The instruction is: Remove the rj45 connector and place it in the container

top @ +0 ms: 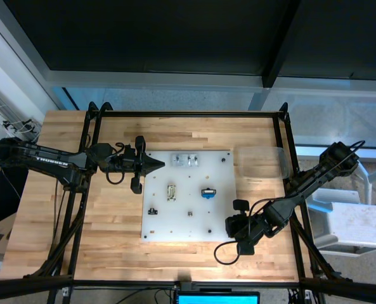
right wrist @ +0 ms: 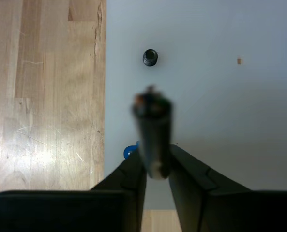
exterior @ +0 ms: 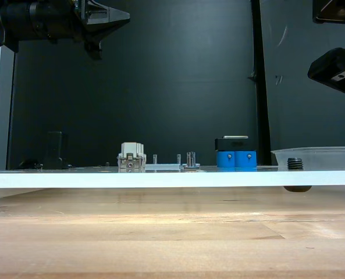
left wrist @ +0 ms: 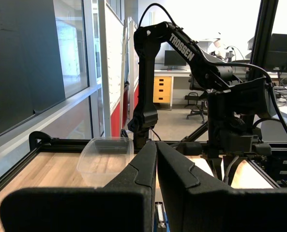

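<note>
The right arm was bent low at the frame's lower right, its right gripper (top: 231, 226) at the white board's (top: 175, 215) lower-right edge, clamped on a blurred dark piece, seemingly the rj45 connector (right wrist: 153, 126). The container (top: 261, 162) stood upper right, off the board, well apart. The left gripper (top: 155, 164), fingers together and empty, hovered over the board's upper-left edge.

The rj45 connector (right wrist: 153, 121), a dark, blurred stub, is pinched between the fingers of the right hand (right wrist: 156, 159) and juts past their tips. The container (top: 260, 161), a clear tub with rounded corners, sits upright on the tabletop, well apart from that hand and facing the closed left hand (top: 157, 164).
</note>
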Robot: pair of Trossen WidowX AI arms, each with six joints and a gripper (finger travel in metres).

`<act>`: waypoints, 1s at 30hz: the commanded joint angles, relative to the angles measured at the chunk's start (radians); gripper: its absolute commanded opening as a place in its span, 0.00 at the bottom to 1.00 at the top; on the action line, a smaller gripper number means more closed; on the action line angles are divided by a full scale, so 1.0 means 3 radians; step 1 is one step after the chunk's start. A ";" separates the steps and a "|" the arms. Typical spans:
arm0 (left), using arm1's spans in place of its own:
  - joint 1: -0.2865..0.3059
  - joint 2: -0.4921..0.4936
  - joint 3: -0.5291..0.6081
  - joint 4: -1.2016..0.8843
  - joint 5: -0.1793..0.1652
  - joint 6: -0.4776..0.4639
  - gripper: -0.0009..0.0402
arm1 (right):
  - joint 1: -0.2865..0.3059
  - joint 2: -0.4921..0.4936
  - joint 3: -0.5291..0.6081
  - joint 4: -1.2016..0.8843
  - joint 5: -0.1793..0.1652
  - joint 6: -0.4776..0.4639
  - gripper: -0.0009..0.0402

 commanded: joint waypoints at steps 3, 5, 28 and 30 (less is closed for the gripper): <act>0.0001 0.0000 0.0001 0.0000 0.0000 0.0000 0.02 | -0.0001 0.0001 0.0001 0.0018 0.0022 -0.0008 0.02; 0.0000 0.0000 0.0001 0.0000 0.0000 0.0000 0.02 | 0.0000 0.0001 0.0001 0.0019 0.0020 -0.0008 0.03; 0.0001 0.0001 0.0001 0.0000 0.0000 0.0000 0.02 | 0.0015 -0.0111 0.0022 0.0008 0.0023 -0.0010 0.02; 0.0000 0.0000 0.0001 0.0000 0.0000 0.0000 0.02 | 0.0017 -0.0142 0.0022 0.0010 0.0022 -0.0010 0.02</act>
